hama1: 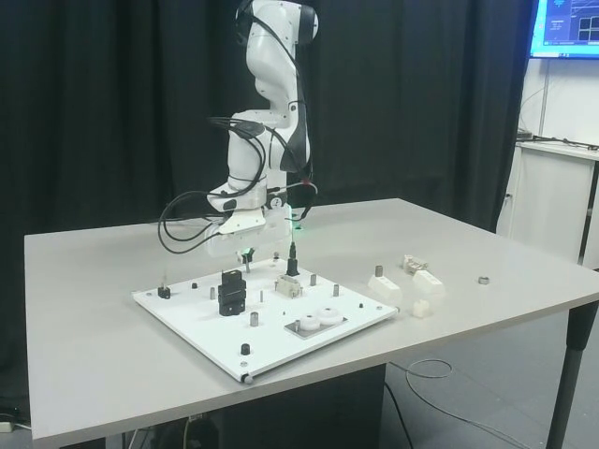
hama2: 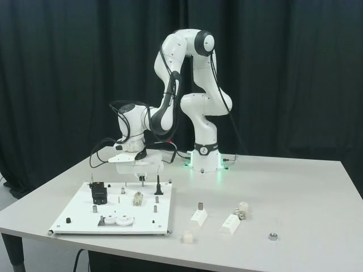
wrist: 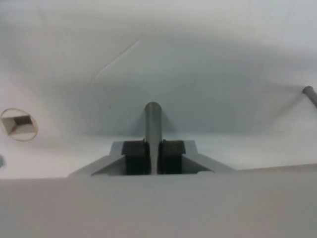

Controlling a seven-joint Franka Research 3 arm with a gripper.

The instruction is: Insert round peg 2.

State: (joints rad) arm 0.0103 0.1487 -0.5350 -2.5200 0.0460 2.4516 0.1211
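Wrist view: hand [wrist: 153, 157] clamped on round peg [wrist: 153, 129], peg sticking out past fingertips over white board [wrist: 208, 74]; I see no target hole beneath.
1st room view: hand [hama1: 249, 253] above board [hama1: 187, 313], peg airborne.
2nd room view: same. Grasp done, insertion left, I reckon.

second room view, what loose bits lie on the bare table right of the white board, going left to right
small white cube → white block with upright peg → white wedge block → small white piece → grey nut

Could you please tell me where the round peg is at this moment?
The round peg is held between the gripper fingers, seen in the wrist view, above the far part of the white board, behind the black block.
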